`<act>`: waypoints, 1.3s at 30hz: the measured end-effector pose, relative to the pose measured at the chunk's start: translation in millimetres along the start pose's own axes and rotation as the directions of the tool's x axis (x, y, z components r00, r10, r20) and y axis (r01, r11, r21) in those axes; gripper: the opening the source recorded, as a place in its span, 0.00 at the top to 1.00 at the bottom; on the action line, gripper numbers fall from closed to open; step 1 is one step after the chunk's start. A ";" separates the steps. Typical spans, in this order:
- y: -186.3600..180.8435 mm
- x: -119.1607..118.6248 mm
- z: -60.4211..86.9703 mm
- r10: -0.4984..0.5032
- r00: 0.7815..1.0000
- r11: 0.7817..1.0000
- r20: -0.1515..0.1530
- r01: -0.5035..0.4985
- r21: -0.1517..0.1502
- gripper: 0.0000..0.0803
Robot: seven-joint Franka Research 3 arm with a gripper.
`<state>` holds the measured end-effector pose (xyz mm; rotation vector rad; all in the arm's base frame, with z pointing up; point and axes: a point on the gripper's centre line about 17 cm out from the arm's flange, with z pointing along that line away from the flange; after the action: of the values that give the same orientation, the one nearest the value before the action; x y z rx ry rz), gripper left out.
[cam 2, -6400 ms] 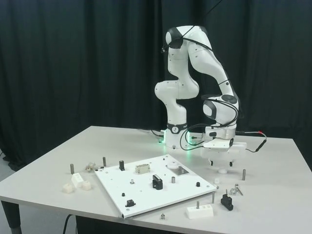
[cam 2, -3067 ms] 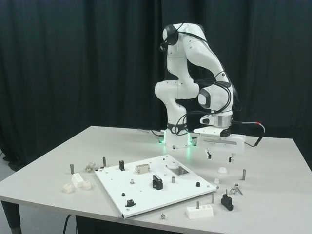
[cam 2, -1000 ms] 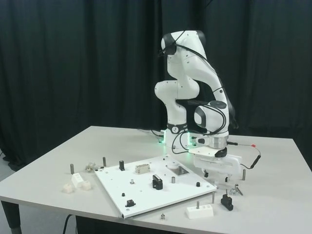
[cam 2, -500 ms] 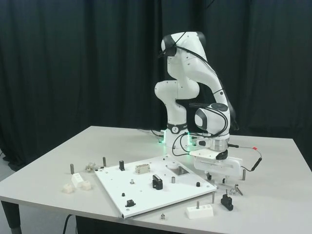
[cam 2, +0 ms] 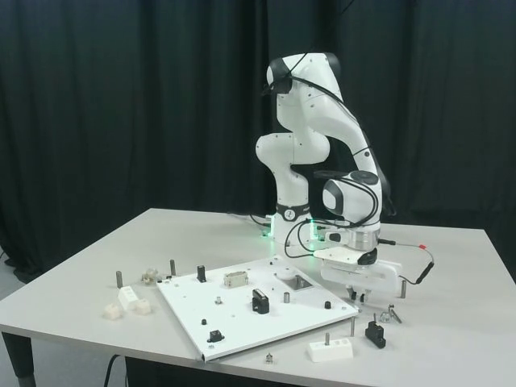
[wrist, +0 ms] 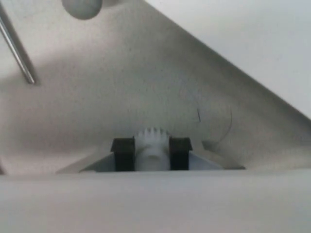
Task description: Pick small gear.
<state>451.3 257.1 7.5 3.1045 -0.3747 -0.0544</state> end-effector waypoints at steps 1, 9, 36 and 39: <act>-0.2 0.4 -0.3 -0.001 1.000 1.000 -0.001 0.001 -0.001 0.82; -1.7 4.2 -5.6 -0.003 1.000 1.000 0.002 0.003 -0.011 0.82; 0.6 1.6 -44.6 -0.018 1.000 0.998 0.008 0.018 -0.066 0.82; 0.6 1.7 -44.6 -0.018 1.000 0.998 0.007 0.018 -0.066 0.82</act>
<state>454.4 256.5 52.0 3.0437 -0.3381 -0.0760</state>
